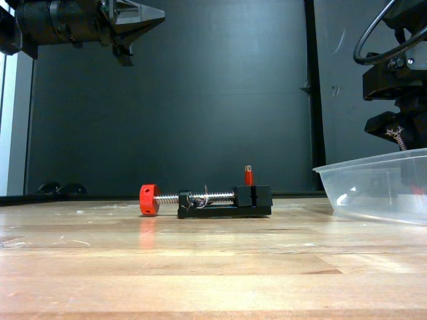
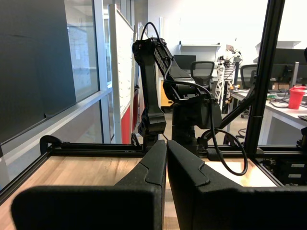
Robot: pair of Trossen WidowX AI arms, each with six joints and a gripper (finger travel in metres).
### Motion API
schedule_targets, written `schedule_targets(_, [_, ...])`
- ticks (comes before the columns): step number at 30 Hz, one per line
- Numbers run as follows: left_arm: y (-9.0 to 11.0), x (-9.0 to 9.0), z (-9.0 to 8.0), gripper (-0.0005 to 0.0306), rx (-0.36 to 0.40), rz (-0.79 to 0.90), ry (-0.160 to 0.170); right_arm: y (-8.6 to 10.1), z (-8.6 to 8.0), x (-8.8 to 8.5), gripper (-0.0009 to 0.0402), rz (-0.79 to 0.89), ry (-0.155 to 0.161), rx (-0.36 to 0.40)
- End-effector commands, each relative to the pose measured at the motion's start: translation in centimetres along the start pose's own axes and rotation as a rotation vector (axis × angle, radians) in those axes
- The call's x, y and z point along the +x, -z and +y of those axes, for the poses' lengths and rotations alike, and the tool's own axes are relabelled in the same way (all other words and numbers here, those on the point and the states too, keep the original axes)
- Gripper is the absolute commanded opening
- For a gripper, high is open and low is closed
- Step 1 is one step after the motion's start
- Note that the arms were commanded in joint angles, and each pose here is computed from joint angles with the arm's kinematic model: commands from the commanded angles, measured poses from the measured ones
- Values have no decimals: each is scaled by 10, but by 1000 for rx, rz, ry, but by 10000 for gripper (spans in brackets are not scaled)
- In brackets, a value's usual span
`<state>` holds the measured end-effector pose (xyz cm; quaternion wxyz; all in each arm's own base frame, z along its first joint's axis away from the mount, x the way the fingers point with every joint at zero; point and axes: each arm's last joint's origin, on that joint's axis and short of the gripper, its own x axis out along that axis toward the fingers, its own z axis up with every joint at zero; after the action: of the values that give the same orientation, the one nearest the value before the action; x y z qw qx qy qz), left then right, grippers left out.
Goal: Pick the RCA connector and install on taskboard
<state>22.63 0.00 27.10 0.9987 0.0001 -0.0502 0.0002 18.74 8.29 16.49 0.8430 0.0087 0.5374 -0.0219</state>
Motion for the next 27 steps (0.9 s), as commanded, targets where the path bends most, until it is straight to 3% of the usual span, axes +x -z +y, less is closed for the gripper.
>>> schedule_targets(1, [0,0,0,0,0,0,0,-1,1,-1,0,-5,-3,0])
schedule_targets(8, [0,0,0,0,0,0,0,-3,0,-8,0,-24,-12,3])
schedule_targets(20, [0,0,0,0,0,0,0,-17,-1,-38,0,-38,-17,5])
schedule_targets(27, [0,0,0,0,0,0,0,-20,0,-43,0,-51,-24,1])
